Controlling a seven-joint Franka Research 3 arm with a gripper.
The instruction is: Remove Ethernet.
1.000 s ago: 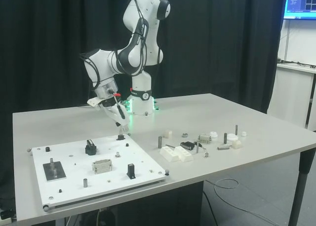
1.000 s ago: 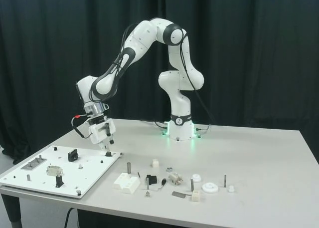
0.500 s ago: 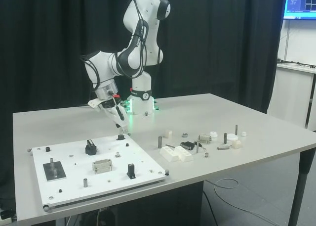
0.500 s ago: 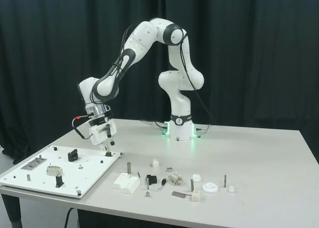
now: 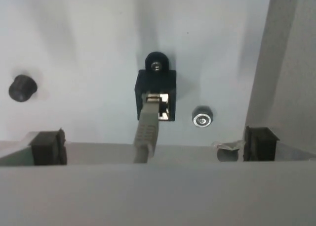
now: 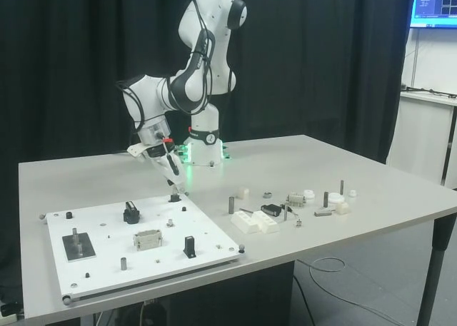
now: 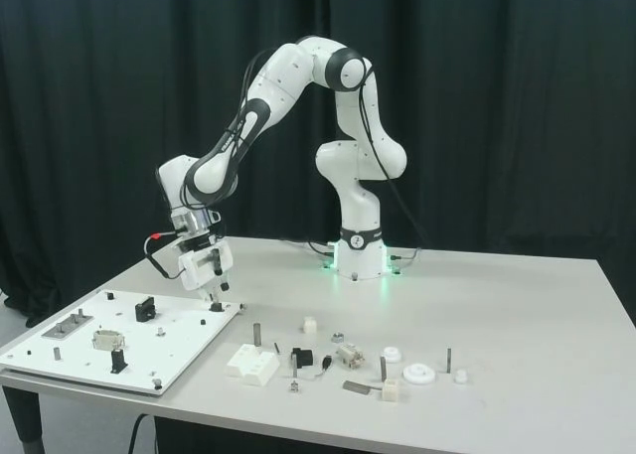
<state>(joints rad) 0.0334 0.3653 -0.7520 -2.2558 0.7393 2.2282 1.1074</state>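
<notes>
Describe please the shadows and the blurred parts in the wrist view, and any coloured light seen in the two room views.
Wrist view: the fingers are close and out of focus, soft shadow bands cross the white board, while the Ethernet socket stays sharp. Both room views: a green glow lights the arm's base; a screen shines in the first.

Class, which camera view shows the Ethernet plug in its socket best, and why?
The wrist view: the grey Ethernet plug fills the middle, seated in the black socket on the white board. Both room views show only a tiny dark speck under the gripper.
</notes>
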